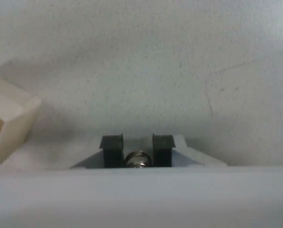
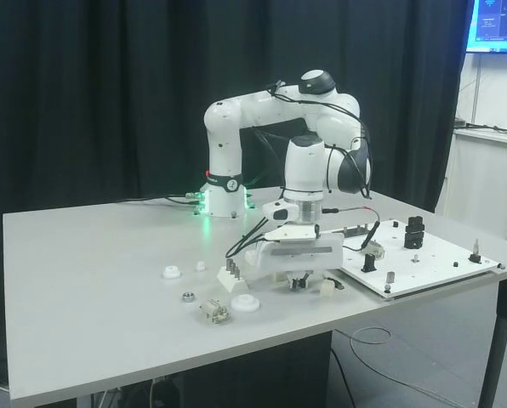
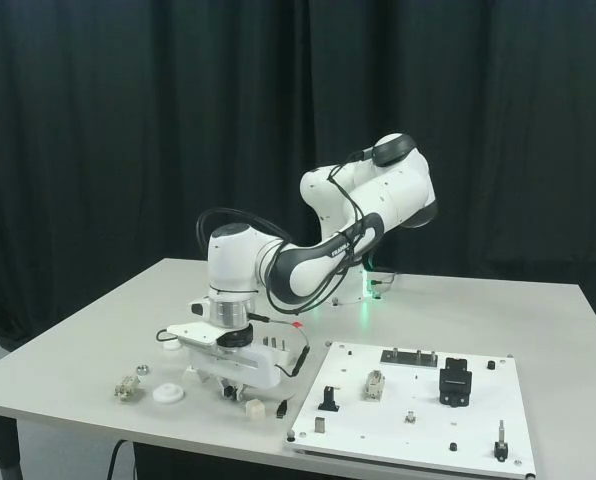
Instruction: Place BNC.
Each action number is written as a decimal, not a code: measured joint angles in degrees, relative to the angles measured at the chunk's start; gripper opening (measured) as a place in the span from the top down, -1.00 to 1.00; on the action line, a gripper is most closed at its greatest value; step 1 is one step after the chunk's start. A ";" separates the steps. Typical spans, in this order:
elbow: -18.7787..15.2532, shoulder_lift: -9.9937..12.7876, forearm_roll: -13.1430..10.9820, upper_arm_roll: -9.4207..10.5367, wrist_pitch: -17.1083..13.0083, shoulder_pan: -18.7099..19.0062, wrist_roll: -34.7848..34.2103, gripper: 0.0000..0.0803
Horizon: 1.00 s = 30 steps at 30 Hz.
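Gripping the BNC connector (image 1: 138, 159), the gripper (image 1: 137, 153) is hanging low over the grey tabletop (image 2: 92, 255), near its front edge and just beside the white board (image 3: 418, 415). In the wrist view the two black fingers (image 1: 112, 151) are standing clamped on either side of a small metal barrel, with the barrel sitting squarely between the pads. Whether the connector is touching the tabletop cannot be told from these views.

The connector is judged to be light, rigid and smooth-skinned, so it is likely to be slipping or rotating if the clamping force is relaxed early. Taking hold across the cylindrical body, as shown, is the suitable grasp; any centre pin or bayonet lugs are judged to be the delicate parts and should be kept free of side load.

A small pale block (image 1: 8, 121) is lying on the tabletop close to the fingers. Several loose parts are resting towards the front edge: a white ring (image 2: 246, 303), a metal connector (image 2: 214, 311) and a small white cap (image 2: 171, 273). The white board is carrying black fixtures (image 3: 455, 382) towards its far side; which one receives the connector cannot be told. The placing step is judged not yet done.
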<state>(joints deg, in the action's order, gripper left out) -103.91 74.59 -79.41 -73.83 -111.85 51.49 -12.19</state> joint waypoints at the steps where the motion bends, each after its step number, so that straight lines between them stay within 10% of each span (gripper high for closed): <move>1: 0.12 0.01 0.02 0.04 0.09 -0.14 0.08 0.68; 30: 1.36 0.22 0.47 0.95 1.24 -2.24 -4.38 0.68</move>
<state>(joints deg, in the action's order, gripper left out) -102.55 74.80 -78.93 -72.87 -110.61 49.25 -16.56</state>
